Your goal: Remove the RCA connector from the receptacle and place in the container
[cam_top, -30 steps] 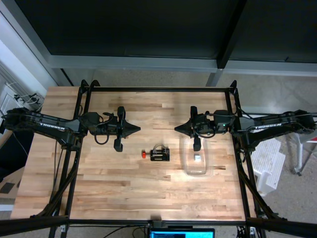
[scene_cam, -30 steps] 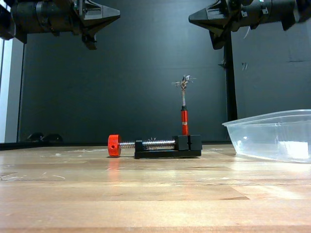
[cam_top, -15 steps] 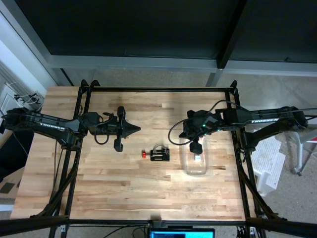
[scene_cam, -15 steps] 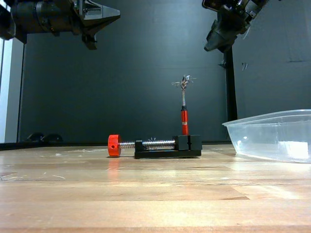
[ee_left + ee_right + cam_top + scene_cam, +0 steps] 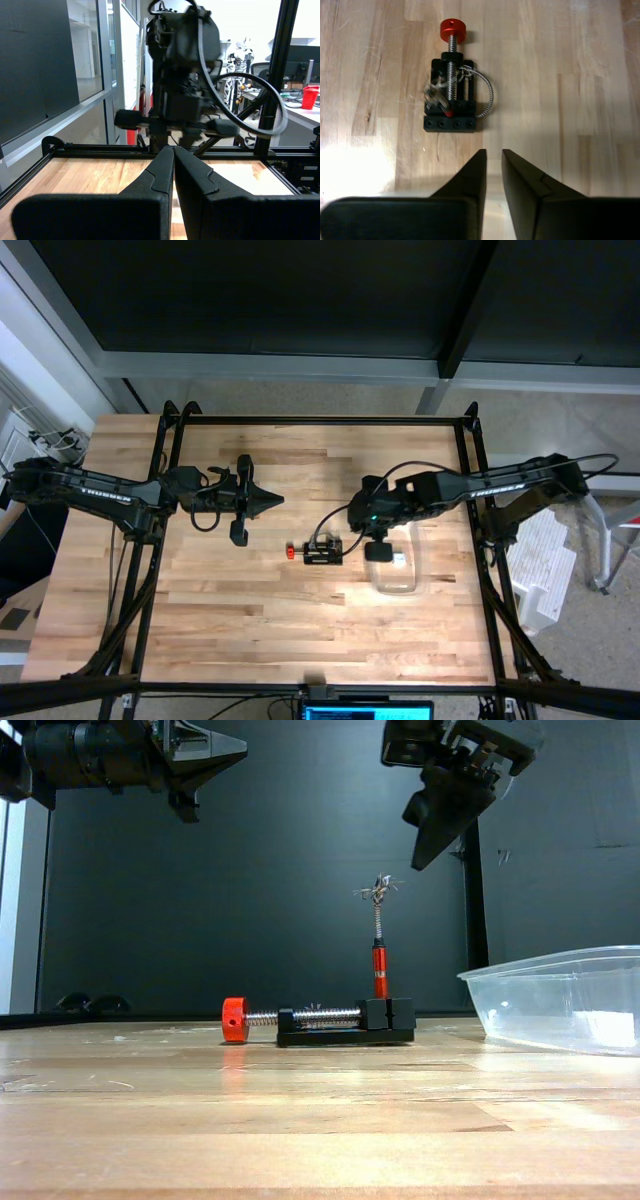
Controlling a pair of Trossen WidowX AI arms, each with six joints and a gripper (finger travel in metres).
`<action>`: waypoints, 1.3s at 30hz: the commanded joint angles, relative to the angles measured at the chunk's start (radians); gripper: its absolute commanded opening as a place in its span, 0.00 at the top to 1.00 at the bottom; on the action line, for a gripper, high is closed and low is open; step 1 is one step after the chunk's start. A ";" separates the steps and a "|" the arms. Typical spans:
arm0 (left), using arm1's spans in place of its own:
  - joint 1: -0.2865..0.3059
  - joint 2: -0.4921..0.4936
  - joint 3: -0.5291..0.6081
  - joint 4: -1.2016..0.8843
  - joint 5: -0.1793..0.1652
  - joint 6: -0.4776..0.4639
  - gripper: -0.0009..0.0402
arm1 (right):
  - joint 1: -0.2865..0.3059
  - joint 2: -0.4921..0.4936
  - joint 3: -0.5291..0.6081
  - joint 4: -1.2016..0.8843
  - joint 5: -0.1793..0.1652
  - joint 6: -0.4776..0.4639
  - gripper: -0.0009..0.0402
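Bare table (image 5: 250, 620) rings receptacle (image 5: 323, 553); right tool (image 5: 494, 151) near, left tool (image 5: 174, 148) aside.

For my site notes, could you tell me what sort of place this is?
Probably a robotics lab: a framed wooden table, glass partitions beyond, the left gripper parked high at the left, the right gripper up near the receptacle.

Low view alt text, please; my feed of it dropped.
Thin red RCA connector stands upright in the small black block receptacle, clear plastic container to its right. The right gripper hangs above the connector, angled down; the left gripper sits high at left.
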 commanded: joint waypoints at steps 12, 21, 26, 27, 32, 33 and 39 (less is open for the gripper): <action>0.000 0.000 0.000 0.000 0.000 0.000 0.98 | 0.048 0.210 0.134 -0.043 0.016 0.035 0.51; 0.000 0.000 0.000 0.000 0.000 0.000 0.98 | 0.055 0.285 0.134 -0.017 0.015 0.057 0.49; 0.000 0.000 0.000 0.000 0.000 0.000 0.98 | 0.057 0.319 0.134 0.001 0.014 0.057 0.49; 0.000 0.000 0.000 0.000 0.000 0.000 0.98 | 0.057 0.327 0.134 0.010 0.014 0.057 0.49; 0.000 0.000 0.000 0.000 0.000 0.000 0.98 | 0.058 0.328 0.133 0.037 0.015 0.056 0.50; 0.000 0.000 0.000 0.000 0.000 0.000 0.98 | 0.058 0.328 0.132 0.038 0.014 0.056 0.50; 0.000 0.000 0.000 0.000 0.000 0.000 0.98 | 0.058 0.328 0.116 0.067 0.007 0.057 0.52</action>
